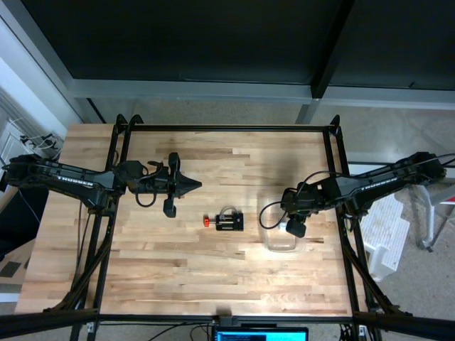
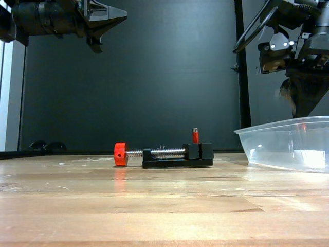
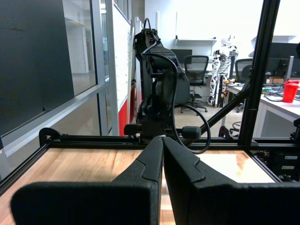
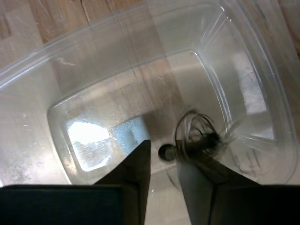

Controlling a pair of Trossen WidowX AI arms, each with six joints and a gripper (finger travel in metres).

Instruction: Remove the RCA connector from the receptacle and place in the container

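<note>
Right gripper (image 1: 294, 228) hangs nose-down over the container (image 2: 288, 139), a clear, thin-walled plastic tray: the drop-off spot. RCA connector (image 4: 197, 140), a dark plug with a frizz of fine wire, is within the tray walls right under it. Gripped or let go, can't tell. Black receptacle (image 1: 229, 221) sits well apart, mid-table. Left gripper (image 3: 163, 140) parked high, jaws clenched on nothing.

You have a wood-plank table (image 1: 178, 263) ringed by a black frame (image 1: 227, 128). A lit screen (image 1: 261, 332) sits at its near edge. White plastic items (image 1: 387, 227) lie beyond the right edge. Farther off stand an office chair (image 3: 197, 65) and a red cup (image 3: 291, 90).
</note>
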